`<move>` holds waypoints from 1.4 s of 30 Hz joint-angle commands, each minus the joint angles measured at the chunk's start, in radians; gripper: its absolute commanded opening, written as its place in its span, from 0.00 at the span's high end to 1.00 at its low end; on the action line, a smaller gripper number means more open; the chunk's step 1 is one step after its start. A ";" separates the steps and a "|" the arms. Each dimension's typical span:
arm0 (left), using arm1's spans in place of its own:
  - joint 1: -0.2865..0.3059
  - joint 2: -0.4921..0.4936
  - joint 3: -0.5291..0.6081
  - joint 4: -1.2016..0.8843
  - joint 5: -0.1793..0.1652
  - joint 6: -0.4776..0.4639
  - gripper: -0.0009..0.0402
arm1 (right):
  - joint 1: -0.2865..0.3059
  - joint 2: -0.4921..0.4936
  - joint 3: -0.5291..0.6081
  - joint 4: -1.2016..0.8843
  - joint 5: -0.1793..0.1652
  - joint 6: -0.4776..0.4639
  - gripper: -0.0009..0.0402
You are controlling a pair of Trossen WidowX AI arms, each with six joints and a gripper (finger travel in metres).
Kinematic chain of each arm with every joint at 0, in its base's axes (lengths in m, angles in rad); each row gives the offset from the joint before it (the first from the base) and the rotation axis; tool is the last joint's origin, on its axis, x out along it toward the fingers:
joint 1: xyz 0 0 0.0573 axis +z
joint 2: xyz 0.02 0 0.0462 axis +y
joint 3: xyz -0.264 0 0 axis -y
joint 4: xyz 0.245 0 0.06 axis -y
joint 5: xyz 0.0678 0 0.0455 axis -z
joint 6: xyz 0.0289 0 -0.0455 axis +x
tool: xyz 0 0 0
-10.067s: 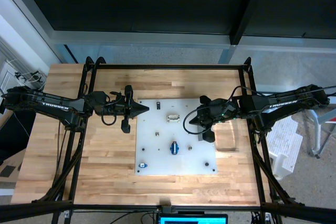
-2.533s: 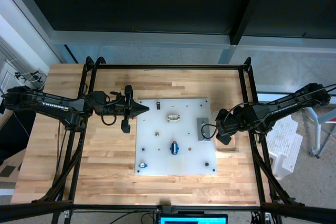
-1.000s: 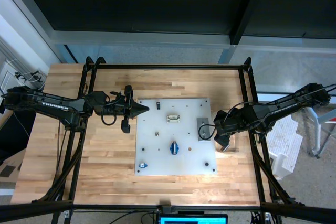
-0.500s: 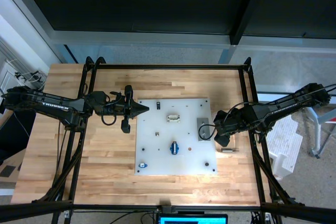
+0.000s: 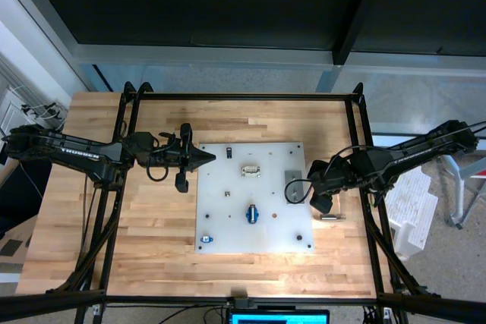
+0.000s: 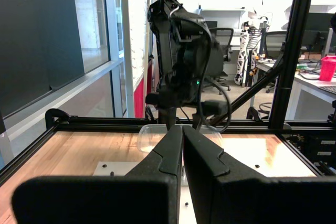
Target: Remove the 16mm cylinder and place in the container
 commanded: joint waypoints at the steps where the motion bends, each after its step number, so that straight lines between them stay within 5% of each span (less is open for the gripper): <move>1: 0.000 0.000 0.000 0.000 0.000 0.000 0.98 | -0.038 0.000 0.045 0.023 0.002 -0.089 0.44; 6: 0.000 0.000 0.000 0.000 0.000 0.000 0.98 | -0.130 0.000 0.097 0.122 -0.002 -0.272 0.55; 11: 0.000 0.000 0.000 0.000 0.000 0.000 0.98 | -0.204 0.000 0.108 0.332 -0.083 -0.459 0.69; 19: 0.000 0.000 0.000 0.000 0.000 0.000 0.98 | -0.257 0.000 0.105 0.631 -0.116 -0.677 0.90; 22: 0.000 0.000 0.000 0.000 0.000 0.000 0.98 | -0.297 0.000 0.088 0.761 -0.214 -0.710 0.99; 24: 0.000 0.000 0.000 0.000 0.000 0.000 0.98 | -0.329 0.000 0.068 0.871 -0.256 -0.716 0.97; 32: 0.000 0.000 0.000 0.000 0.000 0.000 0.98 | -0.346 0.000 -0.038 1.258 -0.253 -0.730 0.98; 42: 0.000 0.000 0.000 0.000 0.000 0.000 0.98 | -0.327 0.000 -0.117 1.393 -0.226 -0.730 0.98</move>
